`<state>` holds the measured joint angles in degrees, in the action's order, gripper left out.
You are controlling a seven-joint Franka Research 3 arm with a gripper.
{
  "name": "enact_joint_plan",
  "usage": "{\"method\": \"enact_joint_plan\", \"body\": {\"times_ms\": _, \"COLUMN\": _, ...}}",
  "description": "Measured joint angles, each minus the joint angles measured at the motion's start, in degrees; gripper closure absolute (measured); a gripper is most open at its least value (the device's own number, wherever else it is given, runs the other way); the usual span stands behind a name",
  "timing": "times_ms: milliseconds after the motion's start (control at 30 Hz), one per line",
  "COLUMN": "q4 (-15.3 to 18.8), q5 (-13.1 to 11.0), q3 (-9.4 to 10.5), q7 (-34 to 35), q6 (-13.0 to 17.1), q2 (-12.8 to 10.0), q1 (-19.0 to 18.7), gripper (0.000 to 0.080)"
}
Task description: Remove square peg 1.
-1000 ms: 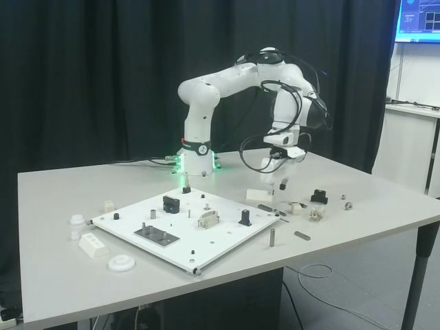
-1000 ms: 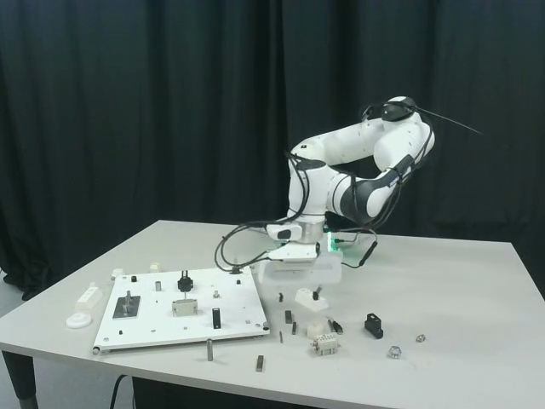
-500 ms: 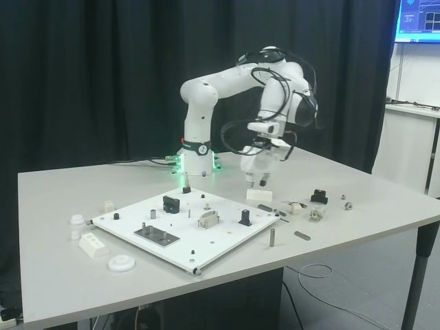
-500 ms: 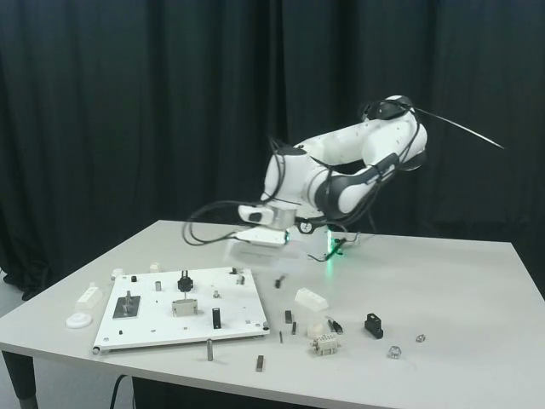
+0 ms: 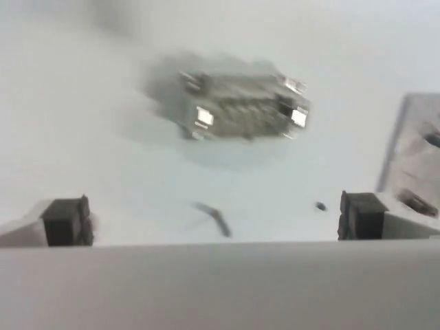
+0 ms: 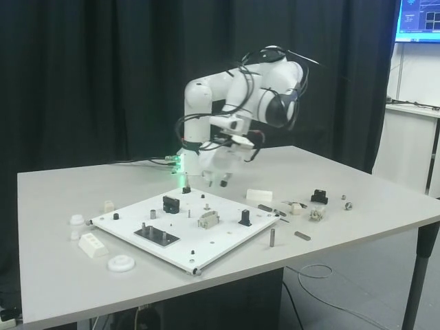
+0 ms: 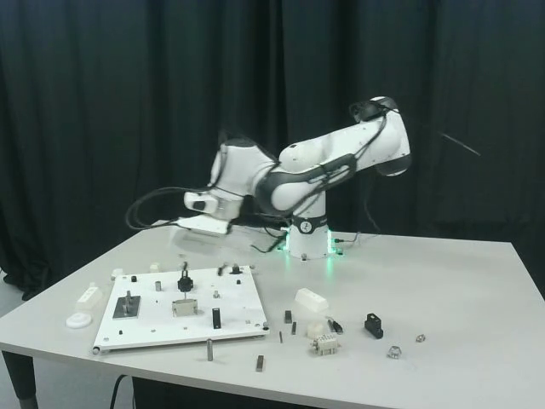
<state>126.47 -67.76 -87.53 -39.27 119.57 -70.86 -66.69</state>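
Arm (image 6: 234,82) had swung a good way since half a second before. Back then the gripper was hanging over the loose bits off the side of the white board (image 6: 227,240), near the white block (image 6: 259,194). At this moment the gripper (image 6: 216,181) was up over the board's far edge, clear of everything. The block and the small parts around it sat just where they had been.

From the wrist view the fingers (image 5: 65,220) were spread wide with nothing between them. Below them was the board surface with a grey connector (image 5: 240,106), and a grey metal plate (image 5: 416,158) showed at the frame edge.

Square peg 1 (image 7: 216,318), as far as I could tell the black upright block, stood on the board near its front edge. It was well apart from the gripper and untouched. Not fully sure that's the right peg, since the board had several small ones.

The board lay flat on the grey tabletop (image 6: 55,199). A few white pieces (image 6: 93,244) lay just off its other side. The base (image 7: 306,243) of the arm stood behind the board with a green light on. A black curtain (image 6: 103,69) closed off the room behind, with a screen (image 6: 419,20) in the corner.
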Motion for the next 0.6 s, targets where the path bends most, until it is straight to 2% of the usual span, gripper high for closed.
{"method": "enact_joint_plan", "body": {"times_ms": 200, "q4": -4.1, "q5": -0.6, "q3": 0.38, "q7": -3.7, "q6": -3.6, "q2": -0.6, "q1": 7.6, "gripper": 0.0003}}
{"method": "enact_joint_plan", "body": {"times_ms": 433, "q4": -8.8, "q5": -3.0, "q3": 1.52, "q7": -6.7, "q6": -9.1, "q2": -3.3, "q1": 15.1, "gripper": 0.0003}}
{"method": "enact_joint_plan", "body": {"times_ms": 600, "q4": -11.2, "q5": -3.3, "q3": 3.38, "q7": -7.2, "q6": -10.3, "q2": -3.8, "q1": 18.9, "gripper": 0.0003}}
